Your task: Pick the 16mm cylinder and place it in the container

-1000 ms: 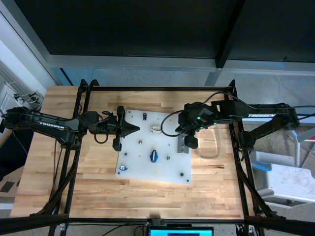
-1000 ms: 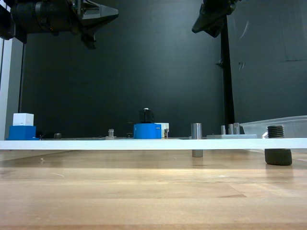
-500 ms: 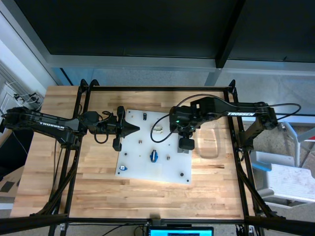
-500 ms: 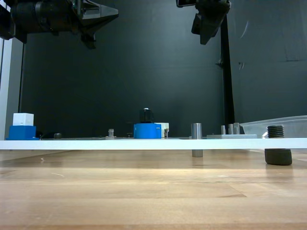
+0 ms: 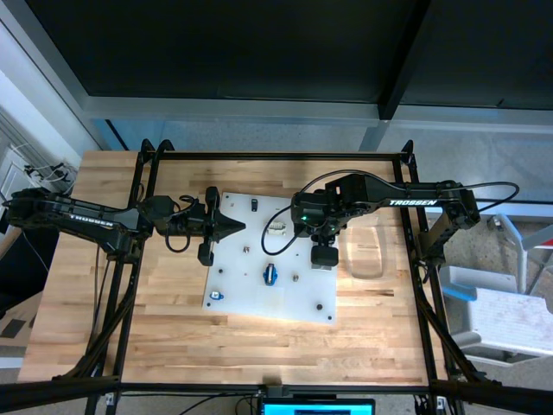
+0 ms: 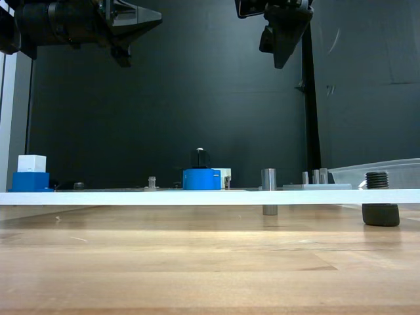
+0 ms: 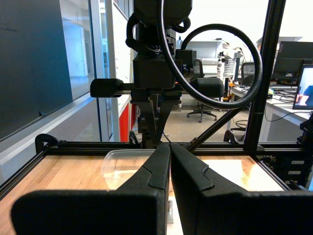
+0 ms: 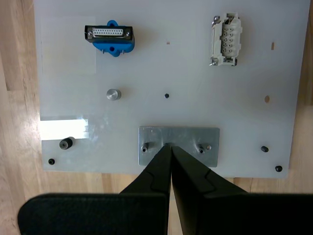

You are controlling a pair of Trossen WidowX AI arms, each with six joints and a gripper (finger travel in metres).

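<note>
high above the white task board [image 5: 251,298], the right gripper [image 6: 278,60] hangs nose-down. its wrist view shows it centred over the grey metal plate [image 8: 195,139] with two small pins, not over the target. the 16mm cylinder [image 8: 113,94] stands upright on the board, well apart from that plate and near the blue d-sub connector [image 8: 111,38]; nothing touches it. the step in hand looks like the approach, and the pick is not yet begun. to do it well, shift the gripper sideways until the peg lies on the line between the fingertips. spread the fingers before descending, then come straight down so neither finger knocks the peg. the low view suggests it sits in a hole, so the lift should be straight up. the container [image 5: 363,252], a clear tray, lies just beside the board's right edge. the right jaws are pressed together and hold nothing. the left gripper [image 7: 169,149] is parked aloft over the board's left edge, jaws likewise together and empty.
</note>
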